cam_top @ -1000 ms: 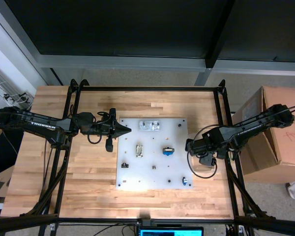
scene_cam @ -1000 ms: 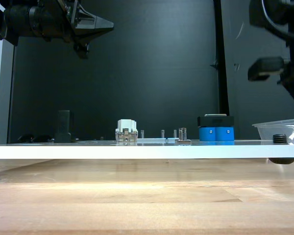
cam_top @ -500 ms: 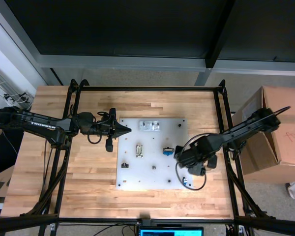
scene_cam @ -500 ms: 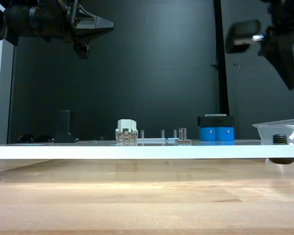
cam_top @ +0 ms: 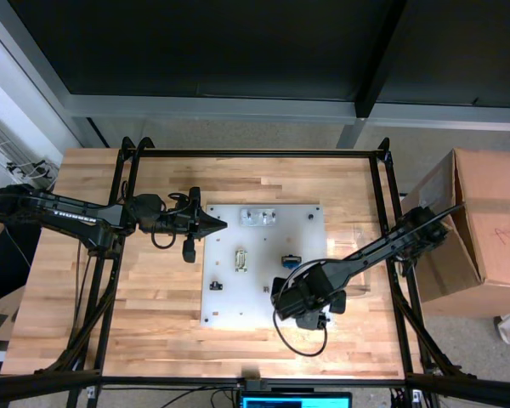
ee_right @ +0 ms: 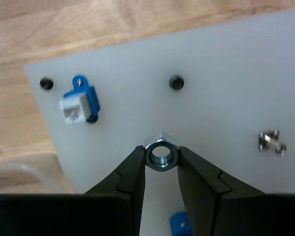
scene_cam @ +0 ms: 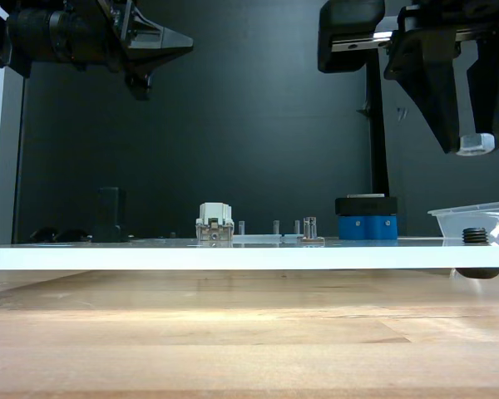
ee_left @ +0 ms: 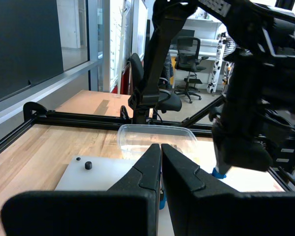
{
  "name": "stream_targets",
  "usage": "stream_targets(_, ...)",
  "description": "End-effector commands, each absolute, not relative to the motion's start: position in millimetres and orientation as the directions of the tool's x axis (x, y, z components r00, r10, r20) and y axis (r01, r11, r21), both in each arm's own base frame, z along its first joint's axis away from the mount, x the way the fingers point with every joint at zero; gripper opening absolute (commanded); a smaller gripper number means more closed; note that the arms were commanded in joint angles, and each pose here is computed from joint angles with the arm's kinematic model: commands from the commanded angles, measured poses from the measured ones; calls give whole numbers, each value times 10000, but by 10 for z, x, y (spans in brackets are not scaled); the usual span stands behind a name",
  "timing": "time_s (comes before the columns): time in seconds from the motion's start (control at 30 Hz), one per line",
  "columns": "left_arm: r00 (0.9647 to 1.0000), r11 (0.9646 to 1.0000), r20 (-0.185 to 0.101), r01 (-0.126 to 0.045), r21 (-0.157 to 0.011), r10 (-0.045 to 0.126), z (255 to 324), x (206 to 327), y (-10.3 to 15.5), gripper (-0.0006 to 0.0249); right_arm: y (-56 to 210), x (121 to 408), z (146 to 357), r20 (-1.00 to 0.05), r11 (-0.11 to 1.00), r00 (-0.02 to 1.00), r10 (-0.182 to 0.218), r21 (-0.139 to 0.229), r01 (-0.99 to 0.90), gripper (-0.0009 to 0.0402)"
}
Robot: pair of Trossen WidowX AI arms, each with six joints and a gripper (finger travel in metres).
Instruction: Pick the M12 nut and place it on its threads and fasten
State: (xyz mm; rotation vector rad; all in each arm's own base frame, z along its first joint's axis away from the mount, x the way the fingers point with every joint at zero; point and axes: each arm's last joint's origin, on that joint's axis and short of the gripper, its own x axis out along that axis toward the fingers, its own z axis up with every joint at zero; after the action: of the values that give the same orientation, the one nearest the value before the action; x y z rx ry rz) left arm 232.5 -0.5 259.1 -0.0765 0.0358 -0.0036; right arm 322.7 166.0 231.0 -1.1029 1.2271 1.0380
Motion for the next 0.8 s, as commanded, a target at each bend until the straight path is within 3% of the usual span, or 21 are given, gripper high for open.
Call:
stream_targets(0.03,9994,9971,-357,22,-765,-50,2592,2325,-4,0,1726,3308,2271,-9974,1677,712,87,-688,-9834,24)
stream_targets(0.53,9994,9971,-357,22,-761,-50,2592,2325,-5,0,1830,3384,2202,-9970,1503,768,128,-740,-9859,25)
stream_targets(0.8,9994,9971,-353,19,-761,-46,2593,2325,-4,0,1826,3332,2068,-9989,1451,458,-33,-458,-9884,23)
